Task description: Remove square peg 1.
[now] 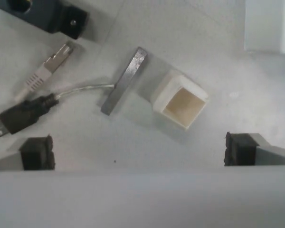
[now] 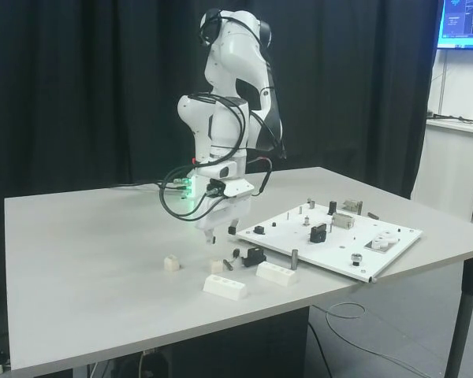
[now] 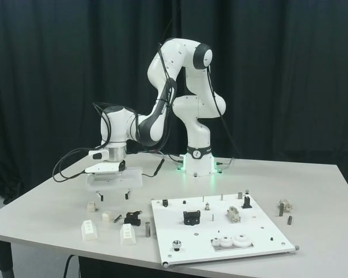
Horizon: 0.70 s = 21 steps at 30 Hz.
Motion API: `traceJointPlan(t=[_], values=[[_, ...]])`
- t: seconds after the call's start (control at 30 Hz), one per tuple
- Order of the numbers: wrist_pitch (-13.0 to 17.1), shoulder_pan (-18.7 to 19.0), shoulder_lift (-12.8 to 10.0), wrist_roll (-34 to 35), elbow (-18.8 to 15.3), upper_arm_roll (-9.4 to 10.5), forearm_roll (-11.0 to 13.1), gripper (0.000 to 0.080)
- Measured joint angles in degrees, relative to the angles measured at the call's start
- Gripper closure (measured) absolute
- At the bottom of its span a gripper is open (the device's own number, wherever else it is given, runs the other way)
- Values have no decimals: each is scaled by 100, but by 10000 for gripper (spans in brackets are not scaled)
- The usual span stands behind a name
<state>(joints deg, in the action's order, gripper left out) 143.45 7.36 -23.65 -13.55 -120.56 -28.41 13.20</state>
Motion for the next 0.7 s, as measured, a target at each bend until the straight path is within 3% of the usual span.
traceJointPlan(t=[0.57,0.7], values=[[-221,-4,12,77,107,10,50,3],[-266,5,16,390,125,25,194,3]])
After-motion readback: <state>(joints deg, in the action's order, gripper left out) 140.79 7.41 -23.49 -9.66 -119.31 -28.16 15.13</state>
